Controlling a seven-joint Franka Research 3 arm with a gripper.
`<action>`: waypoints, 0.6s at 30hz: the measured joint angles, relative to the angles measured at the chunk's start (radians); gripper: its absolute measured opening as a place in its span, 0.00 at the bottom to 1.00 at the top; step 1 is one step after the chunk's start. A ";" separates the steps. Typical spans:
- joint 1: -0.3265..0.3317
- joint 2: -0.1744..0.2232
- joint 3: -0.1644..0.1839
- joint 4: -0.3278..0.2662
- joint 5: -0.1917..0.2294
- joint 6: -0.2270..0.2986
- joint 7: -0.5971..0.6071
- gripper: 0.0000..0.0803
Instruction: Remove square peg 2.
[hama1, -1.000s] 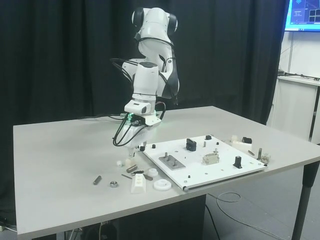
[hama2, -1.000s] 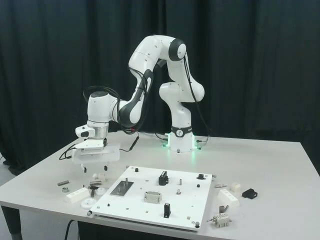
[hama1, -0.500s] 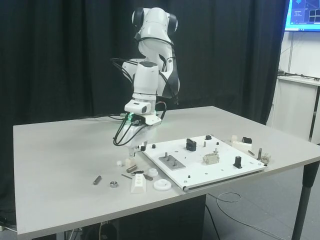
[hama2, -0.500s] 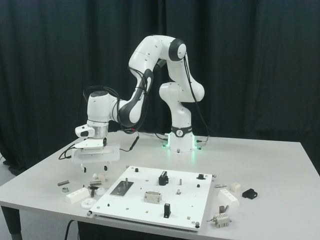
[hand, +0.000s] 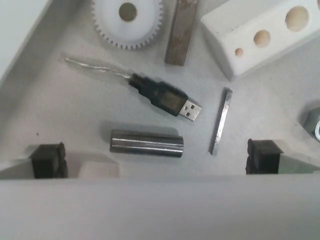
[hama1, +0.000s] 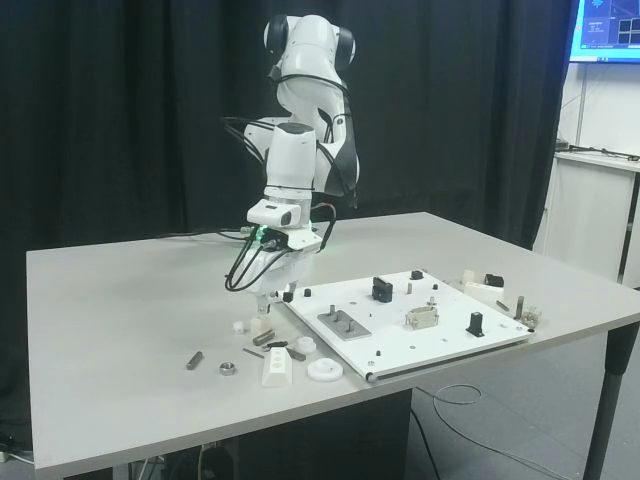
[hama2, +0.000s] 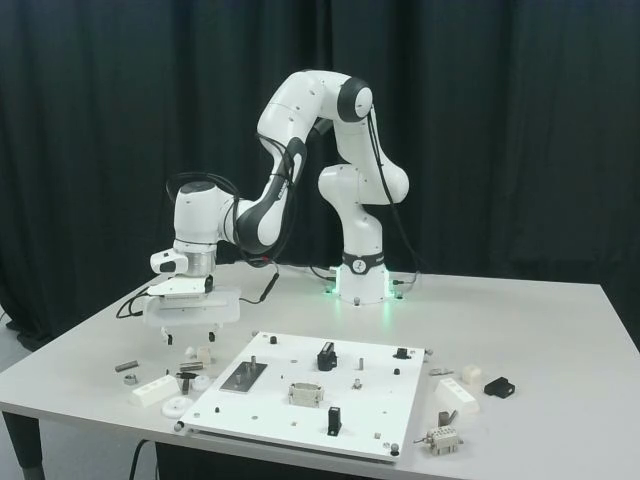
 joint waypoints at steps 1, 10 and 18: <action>0.000 0.000 0.000 0.000 0.002 0.000 0.002 1.00; 0.003 0.000 0.001 0.000 0.019 0.000 0.009 1.00; 0.025 -0.005 0.002 0.002 0.060 -0.004 0.049 1.00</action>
